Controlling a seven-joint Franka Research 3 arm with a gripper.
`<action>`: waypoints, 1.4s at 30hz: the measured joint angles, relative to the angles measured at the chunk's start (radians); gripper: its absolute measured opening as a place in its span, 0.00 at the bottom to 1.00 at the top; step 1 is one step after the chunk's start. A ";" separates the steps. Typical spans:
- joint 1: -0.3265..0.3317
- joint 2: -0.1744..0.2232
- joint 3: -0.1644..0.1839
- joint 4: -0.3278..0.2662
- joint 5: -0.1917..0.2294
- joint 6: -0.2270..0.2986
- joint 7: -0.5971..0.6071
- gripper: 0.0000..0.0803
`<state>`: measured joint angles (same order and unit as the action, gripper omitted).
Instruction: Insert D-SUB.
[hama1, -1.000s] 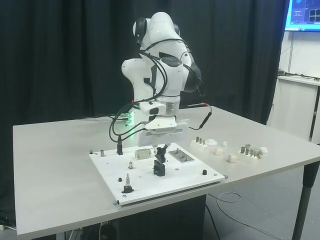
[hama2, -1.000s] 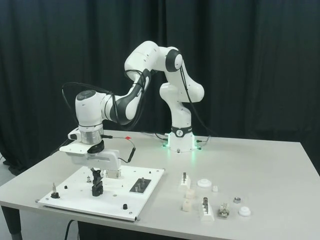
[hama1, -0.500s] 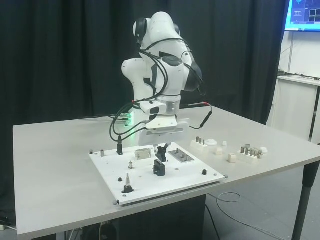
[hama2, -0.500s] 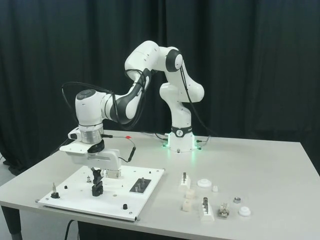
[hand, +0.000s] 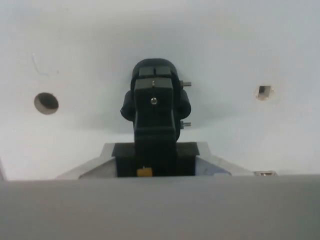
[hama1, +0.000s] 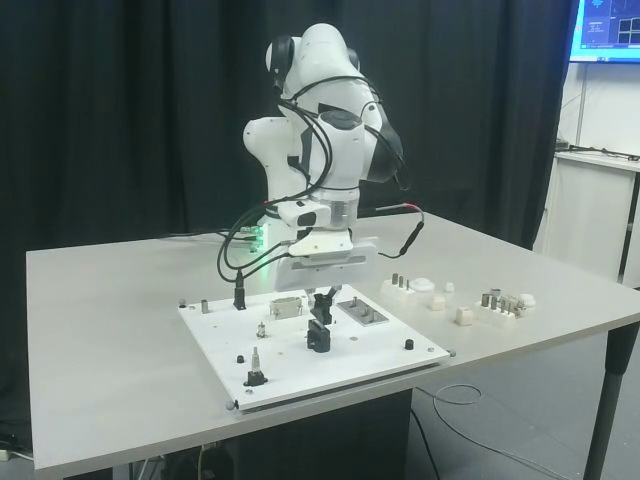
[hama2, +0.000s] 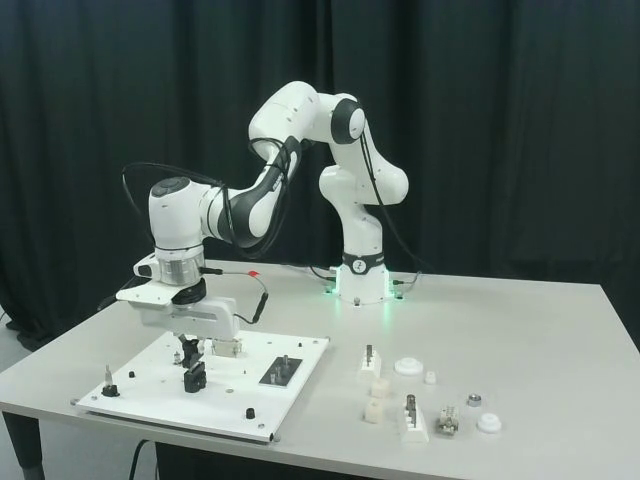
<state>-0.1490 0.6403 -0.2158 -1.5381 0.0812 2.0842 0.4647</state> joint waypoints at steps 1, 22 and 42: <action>0.000 0.000 0.000 -0.001 0.001 0.002 -0.002 0.19; -0.001 0.000 -0.008 -0.036 0.032 0.046 -0.032 0.19; 0.000 -0.002 -0.015 -0.041 0.052 0.046 -0.081 0.19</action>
